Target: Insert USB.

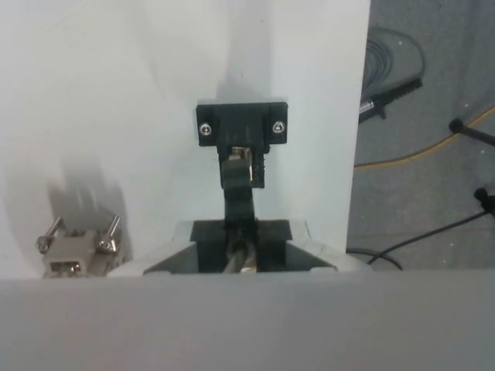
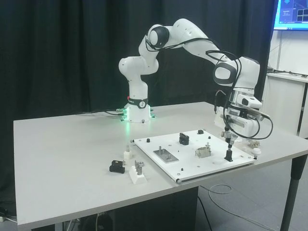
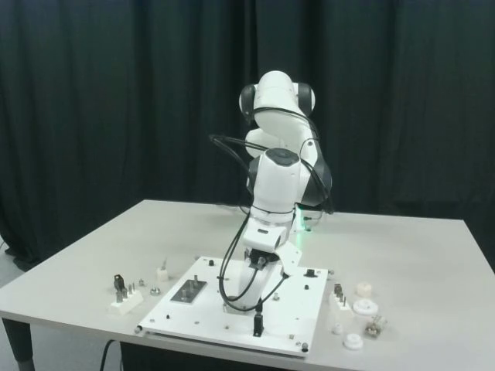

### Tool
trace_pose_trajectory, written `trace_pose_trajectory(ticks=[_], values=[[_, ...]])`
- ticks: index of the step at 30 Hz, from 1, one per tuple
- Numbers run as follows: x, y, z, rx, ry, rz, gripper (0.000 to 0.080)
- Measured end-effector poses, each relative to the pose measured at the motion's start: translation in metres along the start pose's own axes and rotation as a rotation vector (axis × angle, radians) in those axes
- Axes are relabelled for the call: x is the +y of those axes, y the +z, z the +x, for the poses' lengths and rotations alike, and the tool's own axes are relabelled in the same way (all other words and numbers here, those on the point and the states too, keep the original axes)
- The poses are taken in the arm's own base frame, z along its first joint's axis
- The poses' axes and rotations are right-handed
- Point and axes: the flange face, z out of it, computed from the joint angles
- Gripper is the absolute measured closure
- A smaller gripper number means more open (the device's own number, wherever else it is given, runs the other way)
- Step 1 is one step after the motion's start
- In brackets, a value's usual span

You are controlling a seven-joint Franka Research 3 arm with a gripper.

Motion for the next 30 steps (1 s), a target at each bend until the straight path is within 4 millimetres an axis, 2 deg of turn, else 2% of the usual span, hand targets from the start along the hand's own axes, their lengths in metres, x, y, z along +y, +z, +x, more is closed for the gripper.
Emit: trace_pose_trajectory(ticks=[30], values=[[-0.012,-0.001,-0.011,0.054,0.007,-0.023,0.0733]])
